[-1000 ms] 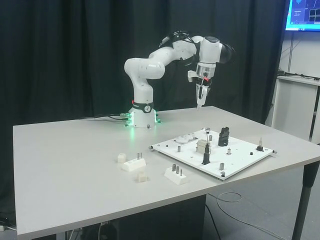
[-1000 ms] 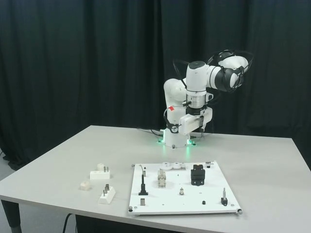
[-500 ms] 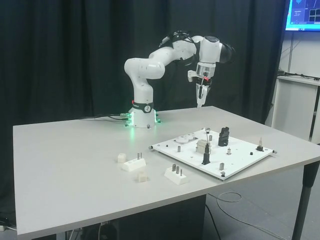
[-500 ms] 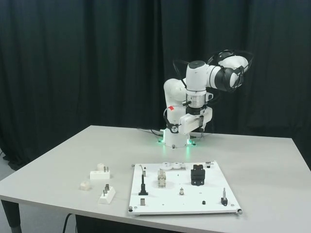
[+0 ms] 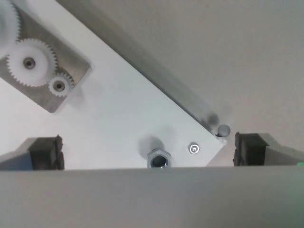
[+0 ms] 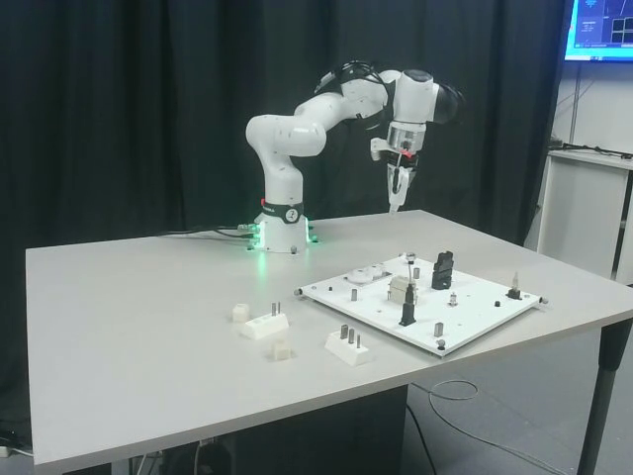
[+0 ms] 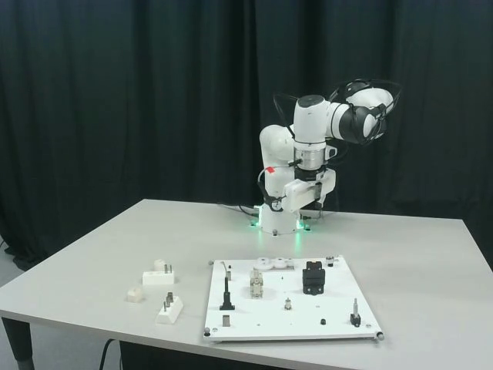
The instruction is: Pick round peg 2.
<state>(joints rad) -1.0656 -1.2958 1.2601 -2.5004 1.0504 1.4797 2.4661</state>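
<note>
The end effector (image 6: 396, 196) is hanging open and empty, upper centre, well apart from the peg holders (image 6: 348, 346) lower centre; which is holding round peg 2 is unclear, risking a wrong pick.

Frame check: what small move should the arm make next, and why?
Likely swing toward the white peg holders beside the board, keeping its height for now. The end effector hangs open and empty high above the board's far edge, well away from them.
</note>
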